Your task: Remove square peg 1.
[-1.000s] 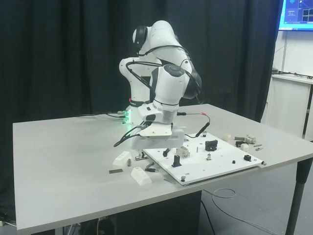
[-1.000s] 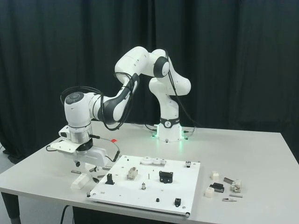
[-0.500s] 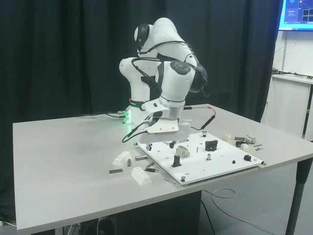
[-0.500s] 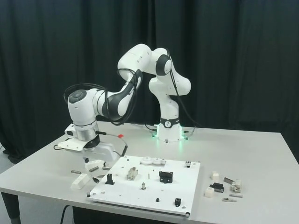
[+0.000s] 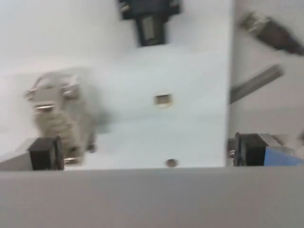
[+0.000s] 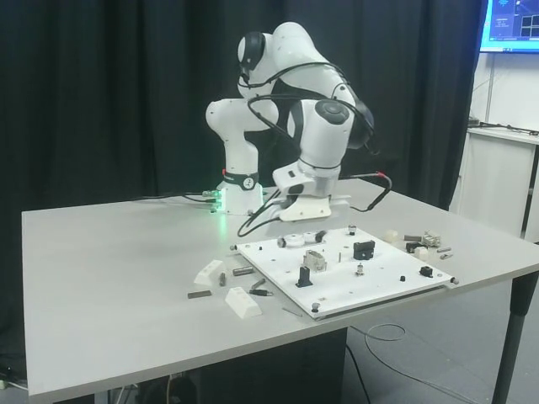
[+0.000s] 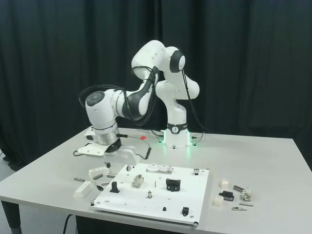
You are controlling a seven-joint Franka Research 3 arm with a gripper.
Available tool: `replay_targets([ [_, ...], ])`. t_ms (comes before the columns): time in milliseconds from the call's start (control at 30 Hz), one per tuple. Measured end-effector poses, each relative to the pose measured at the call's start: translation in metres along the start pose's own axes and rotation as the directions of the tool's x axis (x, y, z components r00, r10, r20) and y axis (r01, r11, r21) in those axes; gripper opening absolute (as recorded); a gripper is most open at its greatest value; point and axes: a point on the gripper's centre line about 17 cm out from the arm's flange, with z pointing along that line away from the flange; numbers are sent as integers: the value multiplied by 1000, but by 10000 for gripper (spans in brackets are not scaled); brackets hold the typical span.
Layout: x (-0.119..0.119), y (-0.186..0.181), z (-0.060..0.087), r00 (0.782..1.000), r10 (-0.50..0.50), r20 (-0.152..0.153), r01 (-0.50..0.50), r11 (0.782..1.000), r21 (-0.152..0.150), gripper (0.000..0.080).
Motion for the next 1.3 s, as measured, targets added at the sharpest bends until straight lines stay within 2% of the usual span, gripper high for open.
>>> replay_targets([
  [233,-7,-33,7,999,48,-18,-48,999,5,800],
  [667,-12,-78,6,978,183,-98,-183,983,5,800],
  [867,-18,-88,4,980,150,-128,-153,988,-12,800],
  [1000,-22,-93,5,984,114,-136,-118,993,-27,800],
  [1300,-23,-101,18,985,39,-170,-45,998,-36,800],
])
